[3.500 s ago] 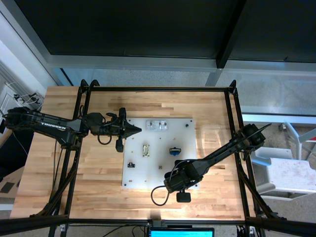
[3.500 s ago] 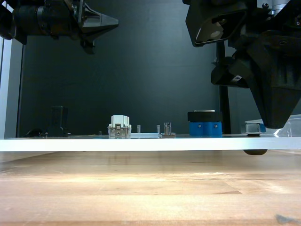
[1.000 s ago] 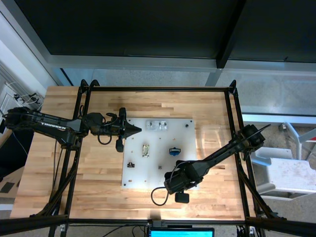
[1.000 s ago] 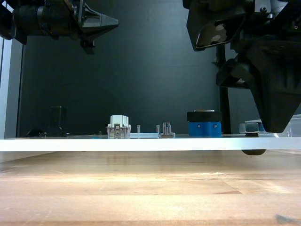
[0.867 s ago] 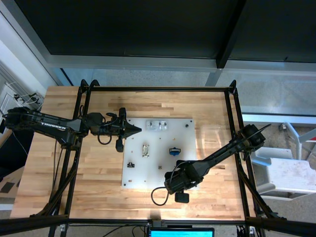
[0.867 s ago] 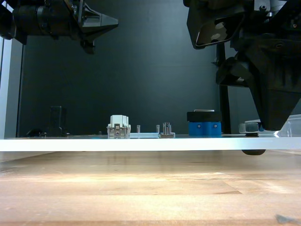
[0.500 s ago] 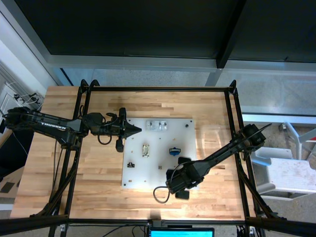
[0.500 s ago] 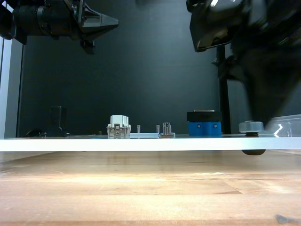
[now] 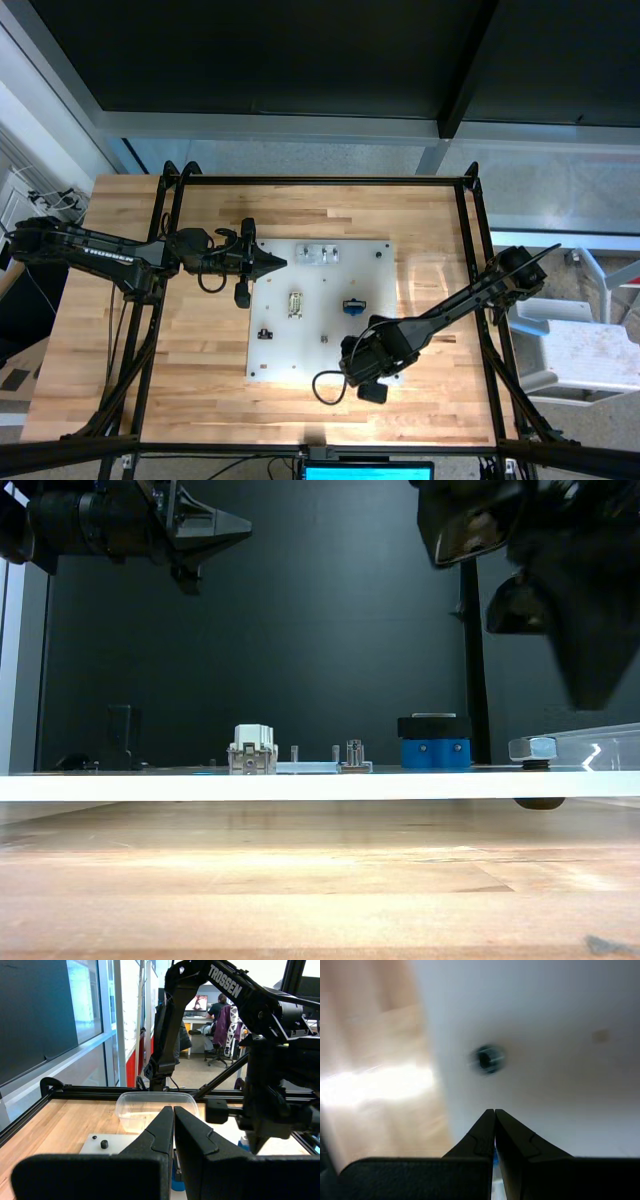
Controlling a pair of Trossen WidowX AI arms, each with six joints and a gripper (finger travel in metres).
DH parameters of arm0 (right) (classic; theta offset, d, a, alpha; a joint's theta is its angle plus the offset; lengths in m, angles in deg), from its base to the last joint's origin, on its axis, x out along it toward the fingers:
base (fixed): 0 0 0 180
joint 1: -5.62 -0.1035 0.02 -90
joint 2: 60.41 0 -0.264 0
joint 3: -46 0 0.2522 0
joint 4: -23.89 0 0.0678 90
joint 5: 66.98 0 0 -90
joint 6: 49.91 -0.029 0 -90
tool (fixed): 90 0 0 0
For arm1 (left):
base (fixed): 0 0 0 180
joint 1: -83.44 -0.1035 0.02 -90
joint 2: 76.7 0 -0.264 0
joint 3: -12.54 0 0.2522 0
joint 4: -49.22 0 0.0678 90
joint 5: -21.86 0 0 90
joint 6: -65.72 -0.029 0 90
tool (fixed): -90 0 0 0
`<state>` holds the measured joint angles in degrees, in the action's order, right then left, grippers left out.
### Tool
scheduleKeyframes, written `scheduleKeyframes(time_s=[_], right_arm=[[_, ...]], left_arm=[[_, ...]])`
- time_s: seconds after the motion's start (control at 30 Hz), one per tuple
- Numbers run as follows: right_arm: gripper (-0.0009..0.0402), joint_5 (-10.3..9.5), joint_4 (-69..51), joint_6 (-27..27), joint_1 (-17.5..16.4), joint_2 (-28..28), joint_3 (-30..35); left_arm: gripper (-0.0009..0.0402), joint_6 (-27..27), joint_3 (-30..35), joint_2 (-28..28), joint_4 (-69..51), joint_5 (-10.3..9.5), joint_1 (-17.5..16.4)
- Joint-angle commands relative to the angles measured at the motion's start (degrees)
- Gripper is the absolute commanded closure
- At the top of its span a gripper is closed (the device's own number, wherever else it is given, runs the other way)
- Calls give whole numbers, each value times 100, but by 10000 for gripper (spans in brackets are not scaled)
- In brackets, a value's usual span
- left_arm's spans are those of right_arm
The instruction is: Unfasten the M12 fastener and place in the container
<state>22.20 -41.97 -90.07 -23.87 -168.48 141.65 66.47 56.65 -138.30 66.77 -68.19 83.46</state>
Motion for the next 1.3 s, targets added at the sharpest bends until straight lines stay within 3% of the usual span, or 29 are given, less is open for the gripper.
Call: scheduleKeyframes(time_s=[0.03,0.47,0.6,0.77,1.0,1.3], right_arm=[[393,-389,240,199,0,-2,0],[393,-299,619,713,2,-396,0],[393,-66,616,763,4,-396,0],[393,-2,610,765,35,-391,0],[393,343,522,758,37,-391,0],[393,450,481,767,39,-389,0]], left_arm=[[393,0,2,0,0,0,-2],[393,0,2,0,0,0,-2],[393,0,2,0,0,0,-2],[393,0,2,0,0,0,0],[393,0,2,0,0,0,-2],[393,0,2,0,0,0,0]])
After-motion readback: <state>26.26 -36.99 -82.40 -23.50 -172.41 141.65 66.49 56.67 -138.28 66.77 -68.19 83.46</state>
